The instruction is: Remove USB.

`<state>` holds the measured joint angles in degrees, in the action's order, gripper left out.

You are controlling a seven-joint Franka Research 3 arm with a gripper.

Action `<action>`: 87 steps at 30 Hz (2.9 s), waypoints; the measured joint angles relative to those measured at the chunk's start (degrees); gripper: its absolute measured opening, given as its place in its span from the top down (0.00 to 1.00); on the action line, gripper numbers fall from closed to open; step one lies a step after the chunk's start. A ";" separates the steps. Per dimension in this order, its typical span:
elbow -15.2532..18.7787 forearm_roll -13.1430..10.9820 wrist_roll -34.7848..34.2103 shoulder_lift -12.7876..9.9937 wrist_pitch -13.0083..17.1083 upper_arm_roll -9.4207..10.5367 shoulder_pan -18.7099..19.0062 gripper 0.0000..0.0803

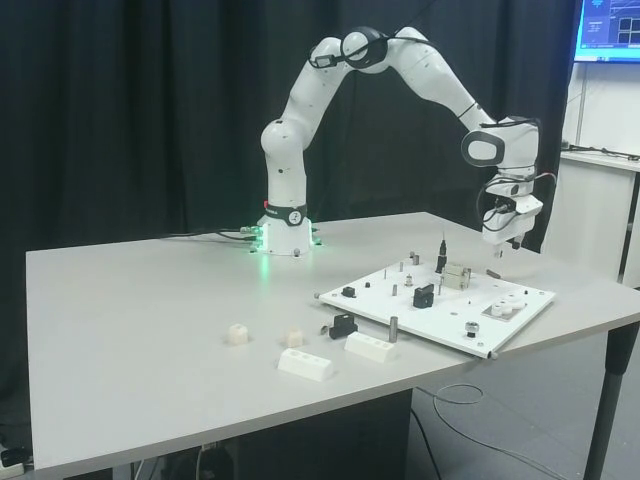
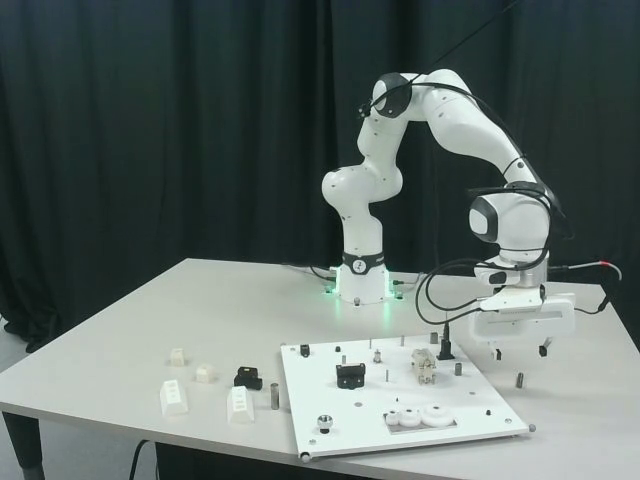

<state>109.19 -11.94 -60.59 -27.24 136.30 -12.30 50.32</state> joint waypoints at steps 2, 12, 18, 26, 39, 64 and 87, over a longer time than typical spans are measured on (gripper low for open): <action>0.00 0.00 0.06 0.02 -0.01 -0.01 0.00 0.00; -0.02 0.00 0.22 0.10 -0.07 -0.08 0.00 0.00; -0.04 0.00 0.30 0.14 -0.10 -0.12 0.00 0.00; -0.09 0.00 0.31 0.23 -0.28 -0.15 0.00 0.00; -0.09 0.00 0.31 0.61 -0.67 -0.15 0.00 0.00; -0.10 0.23 1.50 2.11 -5.47 -0.38 0.08 0.00; 3.35 6.67 1.95 8.66 -20.39 -3.22 0.04 0.00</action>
<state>112.54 -5.27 -58.64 -18.58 115.91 -15.52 50.36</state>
